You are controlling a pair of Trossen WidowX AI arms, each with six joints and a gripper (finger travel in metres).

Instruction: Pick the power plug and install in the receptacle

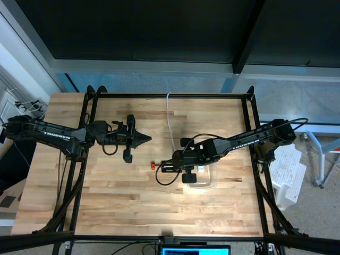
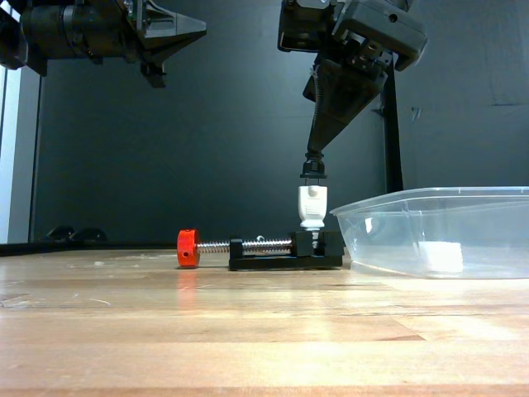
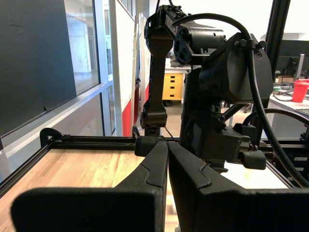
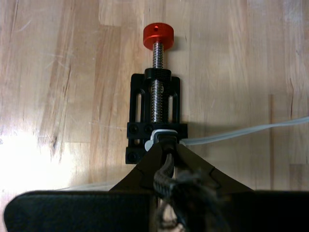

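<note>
The left gripper point(image 2: 198, 31) hangs high, well left of the black clamp point(image 2: 285, 251), fingers pressed together; the receptacle point(image 2: 312, 205) stands upright in the clamp's right end; the power plug point(image 2: 312, 169) meets its top, pinched by the right gripper point(image 2: 314, 155); a clear tray point(image 2: 463, 223) lies just right of the clamp

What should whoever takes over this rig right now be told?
Left gripper: shut, empty, high above the wooden table, away from the work.
Right gripper: pointing down, shut on the tiny black blocky power plug.
Plug rests on the small white receptacle, held upright in a black clamp with a red knob beside the clear plastic tray.
Done: pick and alignment. Left: seating cannot be confirmed; press home if needed, then release.
</note>
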